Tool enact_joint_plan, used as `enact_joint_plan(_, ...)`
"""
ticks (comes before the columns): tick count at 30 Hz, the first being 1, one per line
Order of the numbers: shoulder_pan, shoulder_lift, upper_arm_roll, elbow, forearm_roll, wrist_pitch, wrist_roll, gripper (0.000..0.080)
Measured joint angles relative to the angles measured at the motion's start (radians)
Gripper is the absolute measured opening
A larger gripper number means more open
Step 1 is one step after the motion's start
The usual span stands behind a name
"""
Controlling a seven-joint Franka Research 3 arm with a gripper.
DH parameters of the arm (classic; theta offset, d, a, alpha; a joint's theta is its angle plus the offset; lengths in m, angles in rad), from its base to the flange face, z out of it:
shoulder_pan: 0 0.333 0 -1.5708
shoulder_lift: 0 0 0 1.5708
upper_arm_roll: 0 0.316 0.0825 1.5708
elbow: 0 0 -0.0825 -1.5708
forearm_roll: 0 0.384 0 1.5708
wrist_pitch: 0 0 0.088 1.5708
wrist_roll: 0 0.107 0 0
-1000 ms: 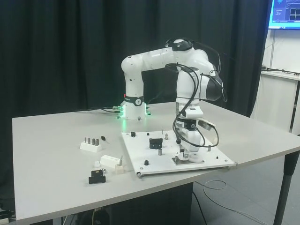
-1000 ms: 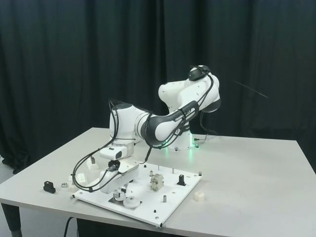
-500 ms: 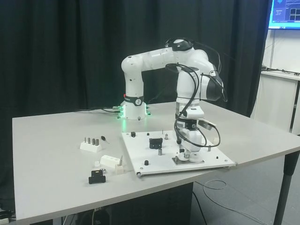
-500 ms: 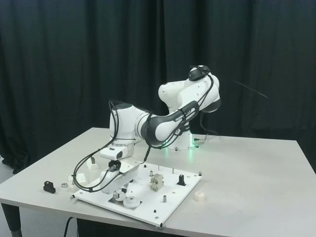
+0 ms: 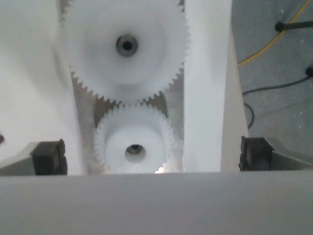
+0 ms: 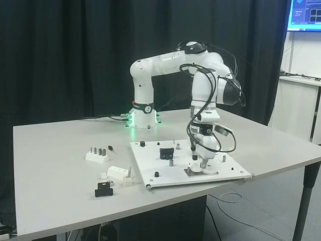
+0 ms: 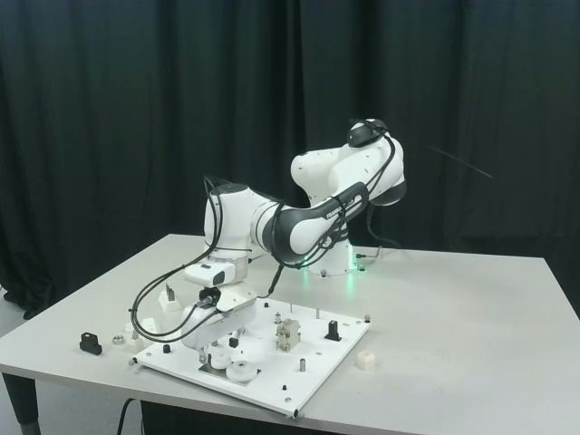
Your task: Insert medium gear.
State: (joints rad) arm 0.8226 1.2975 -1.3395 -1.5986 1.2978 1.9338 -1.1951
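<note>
In the wrist view a white medium gear [image 5: 133, 145] sits on its peg, its teeth meshed with a larger white gear [image 5: 124, 49] beside it. My gripper [image 5: 150, 156] hangs above the medium gear, open, with black fingertips [image 5: 47, 157] standing wide on either side and not touching it. From the first room view the gripper [image 6: 203, 161] is just over the gears [image 6: 197, 169] at the near right of the white board [image 6: 150, 158]. From the second room view the gripper [image 7: 212, 339] hovers over the gears [image 7: 232, 366].
On the board stand a black bracket [image 6: 166, 152] and several small pegs. Off the board lie a white peg holder [image 6: 96, 154], a white block [image 6: 119, 173] and a black part [image 6: 104, 189]. A small white cube [image 7: 364, 360] rests beside the board's far edge.
My gripper has lifted a little away from the gears, leaving the medium gear on its peg. The forearm and wrist have swung slightly upward.
</note>
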Motion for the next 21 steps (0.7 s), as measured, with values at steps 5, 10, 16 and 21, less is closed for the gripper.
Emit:
enact_joint_plan(5, 0.000, 0.000, -0.002, 0.016, 0.000, 0.000, 0.059, 0.0782)
enact_joint_plan(10, -0.003, 0.000, -0.002, 0.031, 0.000, 0.006, 0.090, 0.0799)
enact_joint_plan(16, -0.014, 0.002, -0.002, 0.043, -0.002, 0.033, 0.110, 0.0799)
enact_joint_plan(21, -0.027, 0.005, 0.000, 0.052, -0.003, 0.051, 0.115, 0.0800)
